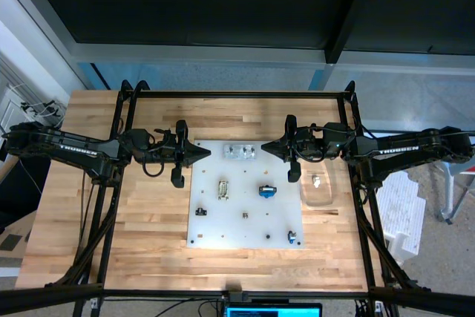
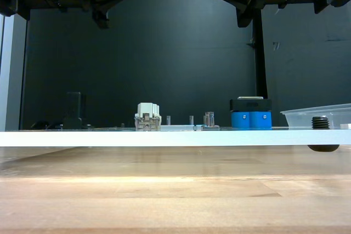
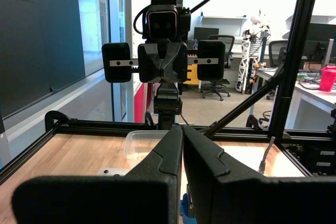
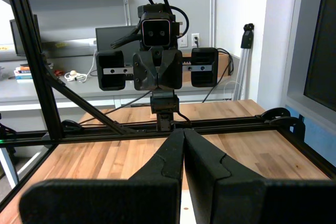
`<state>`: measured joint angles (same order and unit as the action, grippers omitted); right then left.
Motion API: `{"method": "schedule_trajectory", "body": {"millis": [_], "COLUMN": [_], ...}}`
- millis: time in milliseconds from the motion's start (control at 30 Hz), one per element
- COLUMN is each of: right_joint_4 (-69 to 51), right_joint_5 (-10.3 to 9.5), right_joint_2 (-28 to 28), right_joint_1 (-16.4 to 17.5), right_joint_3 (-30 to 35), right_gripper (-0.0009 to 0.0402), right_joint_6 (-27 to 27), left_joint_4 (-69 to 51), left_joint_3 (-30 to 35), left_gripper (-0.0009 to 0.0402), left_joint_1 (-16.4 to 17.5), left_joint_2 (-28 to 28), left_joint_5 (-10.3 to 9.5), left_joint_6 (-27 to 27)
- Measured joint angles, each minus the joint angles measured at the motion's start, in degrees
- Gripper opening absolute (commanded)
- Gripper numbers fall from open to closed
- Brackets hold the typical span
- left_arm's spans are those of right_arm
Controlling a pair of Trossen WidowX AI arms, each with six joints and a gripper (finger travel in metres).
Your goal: Pick the RJ45 connector and install on taskboard
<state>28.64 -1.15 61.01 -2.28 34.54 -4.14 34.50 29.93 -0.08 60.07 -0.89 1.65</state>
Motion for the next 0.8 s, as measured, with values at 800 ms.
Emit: {"method": "schedule_trajectory", "body": {"millis": [800], "right_joint_4": [-0.9], "right_joint_5": [-0.02], "right_joint_2": [0.1], "right_joint_1": [0.1], "right_joint_3": [0.0], "right_gripper": [0.0], "right_joint_6": [-2.0], "left_joint_4": [0.0], "left_joint_3": [0.0], "left_gripper": [0.0], "left_joint_1": [0.0], "left_joint_2": [0.0], "left_joint_5": [-0.02], "left_joint_6": [0.0]}}
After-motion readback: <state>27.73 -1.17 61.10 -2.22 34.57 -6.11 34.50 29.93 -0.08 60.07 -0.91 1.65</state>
